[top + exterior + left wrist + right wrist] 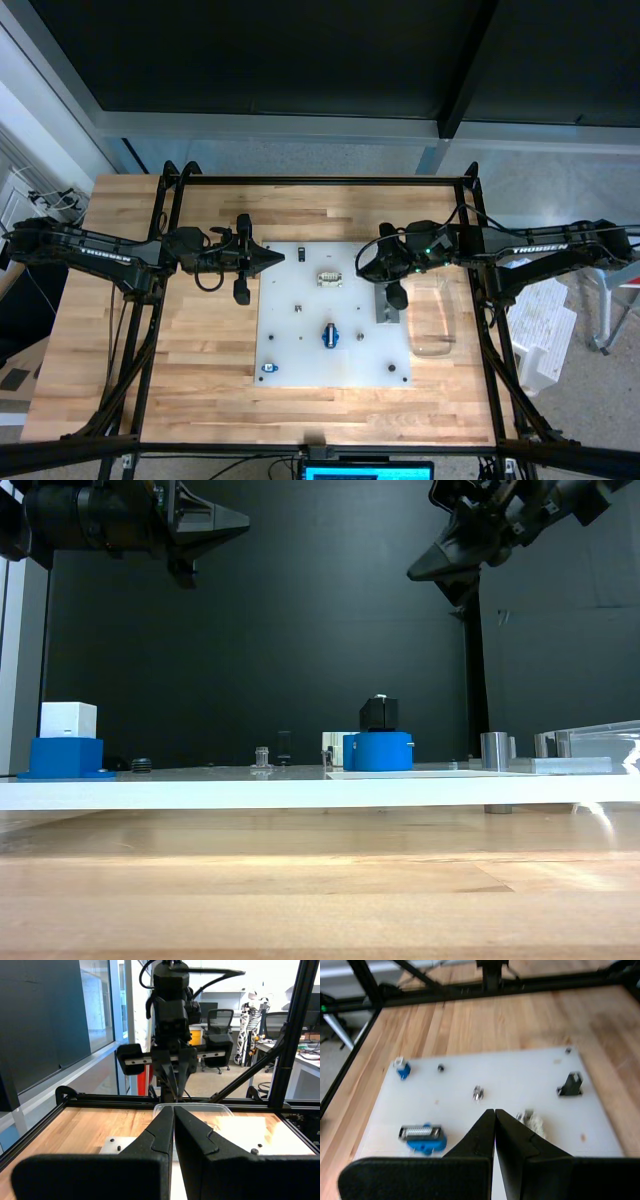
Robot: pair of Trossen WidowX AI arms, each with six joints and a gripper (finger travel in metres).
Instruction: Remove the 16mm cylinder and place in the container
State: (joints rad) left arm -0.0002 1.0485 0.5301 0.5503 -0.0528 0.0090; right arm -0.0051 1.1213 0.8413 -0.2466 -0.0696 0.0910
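The 16mm cylinder (pixel 360 337) is a short silvery peg standing upright in the white board (pixel 300 360), just right of the blue fitting (pixel 329 335); the low view shows the cylinder (pixel 495 751) poking through the board. The container (pixel 432 316), a clear tub, lies on the wood right of the board, with its rim (pixel 215 1106) across the table. My right gripper (pixel 362 262) hangs shut and holding nothing, high over the board's back right, well above the peg. My left gripper (pixel 272 258) hovers shut and holding nothing at the board's back left edge.
A grey metal block (pixel 388 301) lies between the cylinder and the container. The board also carries a white connector (pixel 326 277), a thin peg (pixel 297 307), a black clip (pixel 300 250) and a small blue-and-white piece (pixel 262 370). A black frame (pixel 320 181) rings the table.
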